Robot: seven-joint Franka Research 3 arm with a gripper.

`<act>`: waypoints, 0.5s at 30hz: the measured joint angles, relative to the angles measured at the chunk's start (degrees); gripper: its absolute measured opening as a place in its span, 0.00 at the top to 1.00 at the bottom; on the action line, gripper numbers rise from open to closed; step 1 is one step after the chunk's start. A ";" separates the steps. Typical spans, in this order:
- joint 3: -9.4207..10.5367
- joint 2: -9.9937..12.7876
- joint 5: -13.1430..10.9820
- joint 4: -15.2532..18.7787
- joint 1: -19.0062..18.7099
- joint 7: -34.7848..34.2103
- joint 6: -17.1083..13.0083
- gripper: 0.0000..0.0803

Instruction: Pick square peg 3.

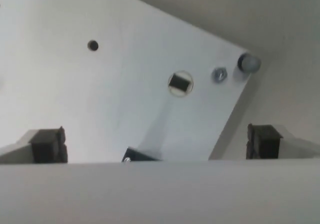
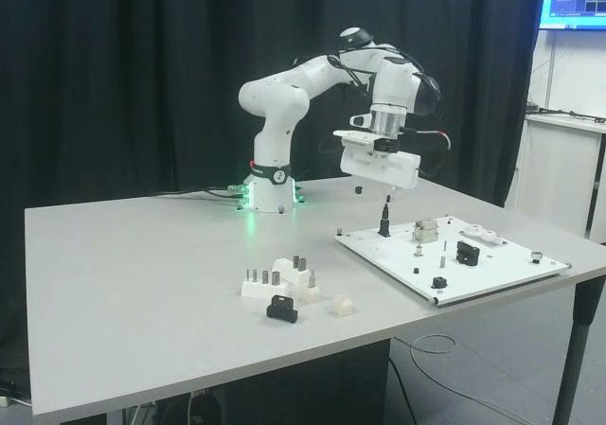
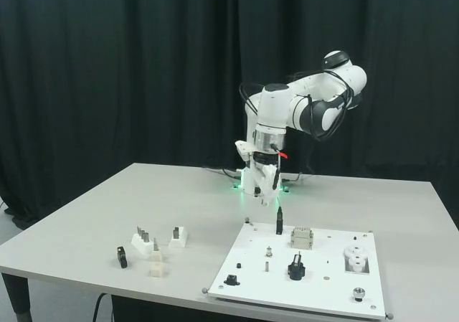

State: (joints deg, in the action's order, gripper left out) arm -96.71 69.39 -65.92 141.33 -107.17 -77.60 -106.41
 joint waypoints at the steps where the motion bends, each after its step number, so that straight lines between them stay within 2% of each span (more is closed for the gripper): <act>1: 0.00 0.00 0.00 0.10 0.22 1.13 -0.08 0.00; 15: -0.46 0.00 0.14 2.02 4.39 19.60 -0.39 0.00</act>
State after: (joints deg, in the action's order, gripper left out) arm -97.16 69.38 -65.78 143.36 -102.77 -57.99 -106.80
